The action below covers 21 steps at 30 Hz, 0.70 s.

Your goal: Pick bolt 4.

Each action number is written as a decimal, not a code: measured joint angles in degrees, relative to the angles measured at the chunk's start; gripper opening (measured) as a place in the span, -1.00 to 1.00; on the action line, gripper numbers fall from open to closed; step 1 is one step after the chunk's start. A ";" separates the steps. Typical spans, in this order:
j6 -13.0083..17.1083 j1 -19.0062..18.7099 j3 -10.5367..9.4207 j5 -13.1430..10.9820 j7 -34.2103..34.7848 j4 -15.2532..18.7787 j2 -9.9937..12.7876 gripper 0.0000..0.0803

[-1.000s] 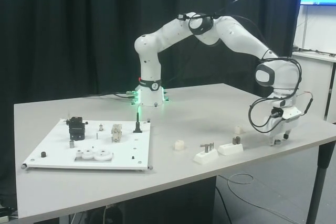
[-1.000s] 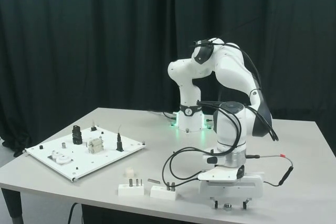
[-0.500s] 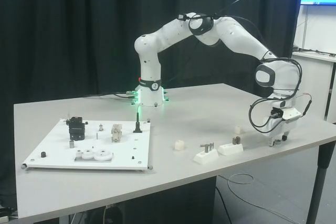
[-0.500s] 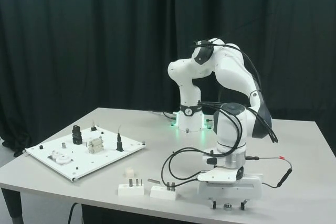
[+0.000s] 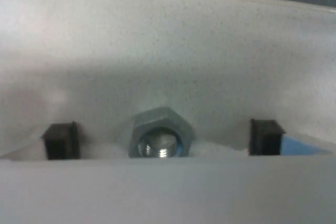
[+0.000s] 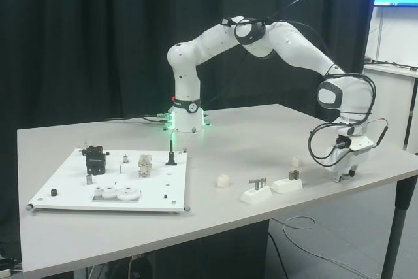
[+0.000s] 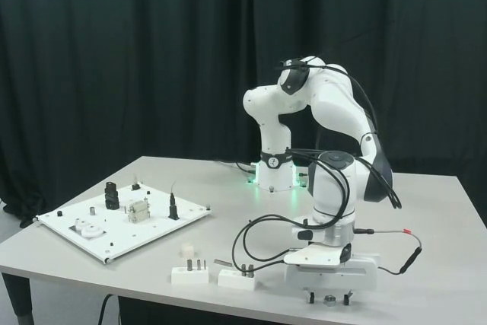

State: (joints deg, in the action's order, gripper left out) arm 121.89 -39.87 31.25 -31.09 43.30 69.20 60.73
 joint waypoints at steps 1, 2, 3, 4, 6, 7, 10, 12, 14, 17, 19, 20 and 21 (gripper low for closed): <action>-0.05 0.05 -0.01 0.00 0.08 -0.05 0.02 0.71; -0.10 0.10 -0.01 0.00 0.08 -0.11 0.04 0.71; -0.17 0.15 -0.02 0.00 0.08 -0.17 0.07 0.71; -0.25 0.20 -0.03 0.00 0.08 -0.24 0.10 0.71; -0.46 0.29 -0.03 0.00 0.08 -0.41 0.16 0.71; -0.57 0.33 -0.04 0.00 0.08 -0.49 0.20 0.71; -0.76 0.44 -0.07 0.00 0.08 -0.69 0.28 0.71; -0.82 0.49 -0.09 0.00 0.13 -0.79 0.33 -0.22; -0.85 0.53 -0.11 -0.01 0.22 -0.88 0.35 -0.22; -0.88 0.56 -0.15 -0.02 0.28 -0.94 0.37 -0.43; -0.92 0.57 -0.17 -0.02 0.28 -0.97 0.37 -0.43; -0.95 0.58 -0.18 -0.02 0.28 -0.99 0.38 -0.43; -0.99 0.59 -0.20 -0.03 0.28 -1.02 0.38 -0.43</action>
State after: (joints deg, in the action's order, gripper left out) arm 120.90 -39.28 31.06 -31.11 43.58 68.18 61.11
